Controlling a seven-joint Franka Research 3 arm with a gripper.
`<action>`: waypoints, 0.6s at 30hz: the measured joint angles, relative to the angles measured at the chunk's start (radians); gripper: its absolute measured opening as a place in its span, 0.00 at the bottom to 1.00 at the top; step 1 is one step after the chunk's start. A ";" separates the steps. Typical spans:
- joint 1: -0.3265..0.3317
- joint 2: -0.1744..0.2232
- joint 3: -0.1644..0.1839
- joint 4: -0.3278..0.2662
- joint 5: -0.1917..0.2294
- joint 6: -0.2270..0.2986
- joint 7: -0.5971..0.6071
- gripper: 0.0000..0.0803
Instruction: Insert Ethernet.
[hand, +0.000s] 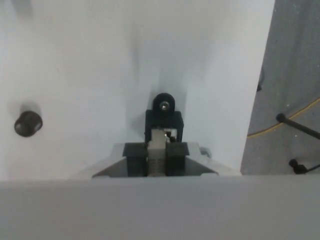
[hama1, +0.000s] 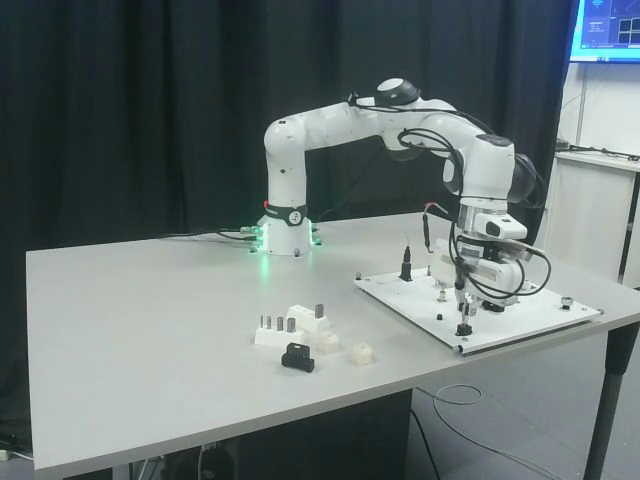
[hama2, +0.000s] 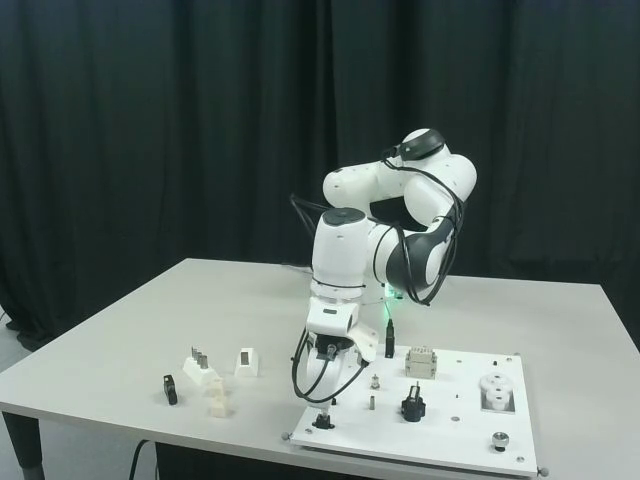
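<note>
White board (hand: 100, 60) fills the wrist view, w/ the gripper (hand: 161, 159) low over it. Its two black fingers (hand: 134, 159) are closed almost together on a pale Ethernet plug (hand: 159, 145), pinched between them. Just past the plug sits a black socket block (hand: 164, 122) on the board, topped by a round black knob w/ a screw. The plug's tip looks right at, or just entering, the block's opening; can't tell how deep.

From the room views the arm (hama1: 400, 120) is bent down over the board's near edge. So the pick-up seems done, approach done, alignment approx. there. Left, in my judgement: push the plug fully home, then let go. A separate black knob (hand: 28, 123) lies well apart on the board.
</note>
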 joint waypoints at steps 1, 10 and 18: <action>0.000 0.000 0.000 0.000 0.000 0.000 -0.001 0.09; 0.000 0.002 0.000 0.000 0.000 0.007 -0.004 0.09; 0.000 0.003 0.000 0.000 -0.003 0.012 -0.004 0.09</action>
